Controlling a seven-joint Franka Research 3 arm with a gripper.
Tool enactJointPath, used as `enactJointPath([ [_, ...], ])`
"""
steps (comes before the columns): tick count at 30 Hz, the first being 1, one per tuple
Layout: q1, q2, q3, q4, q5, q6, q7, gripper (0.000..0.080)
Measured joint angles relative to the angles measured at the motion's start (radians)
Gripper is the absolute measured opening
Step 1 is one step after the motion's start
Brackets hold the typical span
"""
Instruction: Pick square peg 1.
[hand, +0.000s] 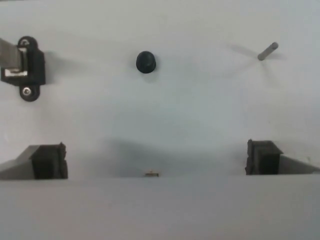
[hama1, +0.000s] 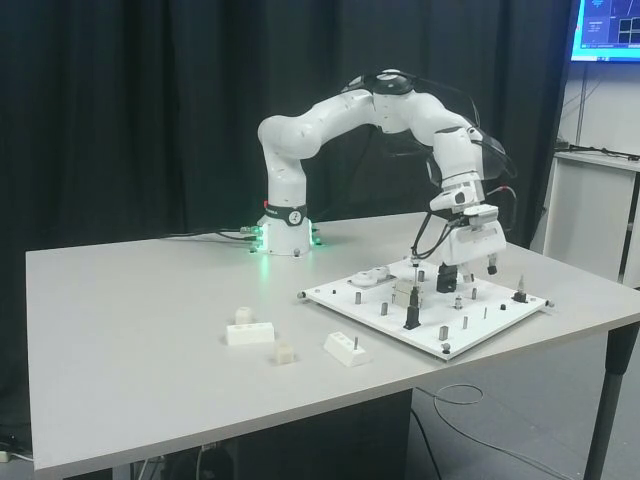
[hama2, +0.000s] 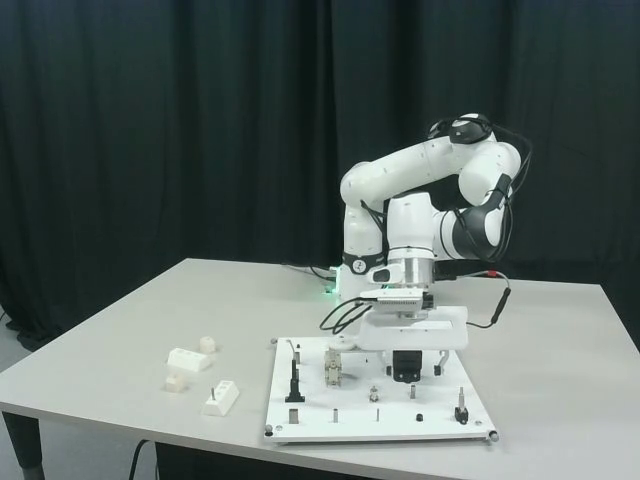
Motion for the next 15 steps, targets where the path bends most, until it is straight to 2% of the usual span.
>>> enactJointPath([
  [15, -0.01, 0.0, -0.017, 0.013, -0.002, 0.003, 0.001, 0.08],
])
